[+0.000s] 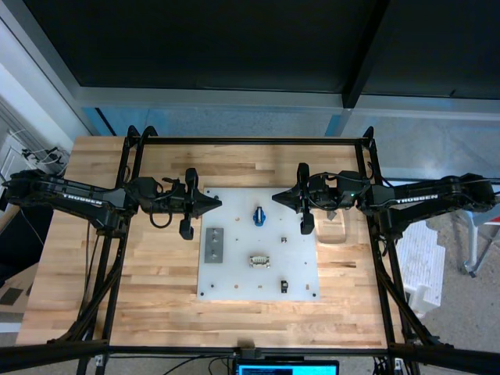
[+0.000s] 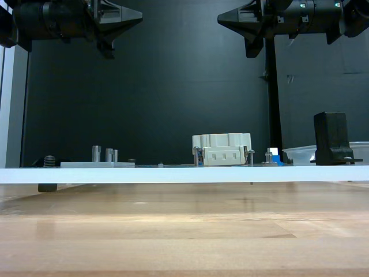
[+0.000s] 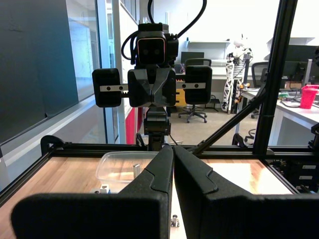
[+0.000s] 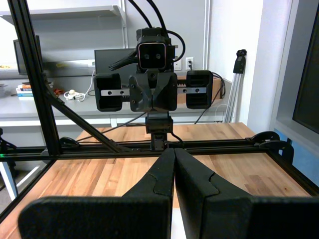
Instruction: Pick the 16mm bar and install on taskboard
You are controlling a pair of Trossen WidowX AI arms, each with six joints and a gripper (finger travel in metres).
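Observation:
The taskboard (image 1: 234, 273) is a white square plate lying mid-table, carrying a grey block (image 1: 213, 244), a blue knob (image 1: 259, 215) and a silver connector (image 1: 260, 261). A tiny upright grey peg (image 3: 136, 171), the 16mm bar, stands inside a clear tray (image 3: 112, 169) beyond the board's right edge. My left gripper (image 1: 219, 200) hovers shut and empty over the board's far left edge. My right gripper (image 1: 273, 198) hovers shut and empty over the far edge near the blue knob. The two tips face each other, high above the board (image 2: 173, 173).
The clear tray (image 1: 334, 228) rests on the wood just right of the board, under the right arm. A small black part (image 1: 285, 287) stands near the board's front edge. Short pegs (image 2: 108, 154) rise from the grey block. A black frame surrounds the table.

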